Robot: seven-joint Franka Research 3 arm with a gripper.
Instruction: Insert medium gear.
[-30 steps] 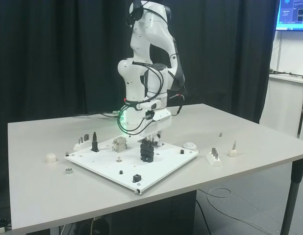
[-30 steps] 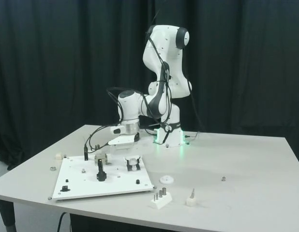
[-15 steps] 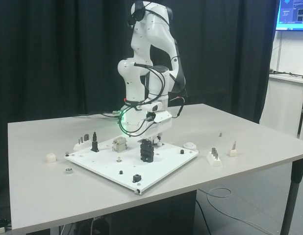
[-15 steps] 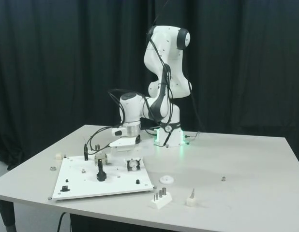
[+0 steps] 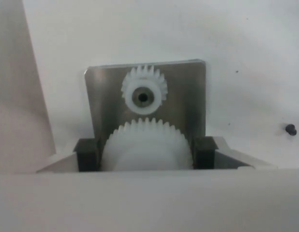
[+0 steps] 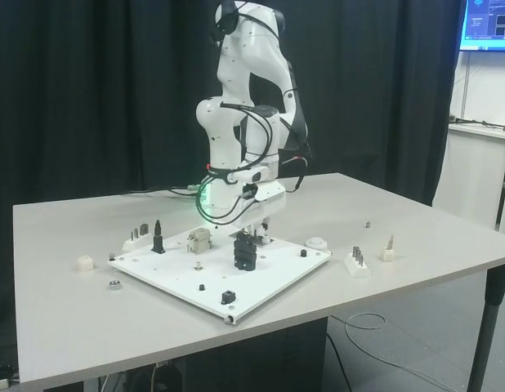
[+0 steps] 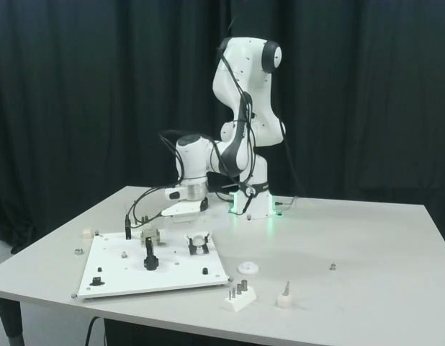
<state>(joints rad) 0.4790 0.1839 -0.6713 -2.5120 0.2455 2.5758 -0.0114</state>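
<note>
Lab: black curtains (image 7: 78, 94), robot arm (image 7: 237, 108), grey table (image 7: 366, 259).

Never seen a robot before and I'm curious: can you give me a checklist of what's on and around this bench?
Surface: grey table carrying a white board.
Job's things: two white gears on a grey plate, teeth close together.
Clutter: loose white disc, pin holder, small blocks.
Tool: tool low over the board; fingers hidden.
Cables: black cables along the arm.
Surroundings: black curtains, a screen.
</note>
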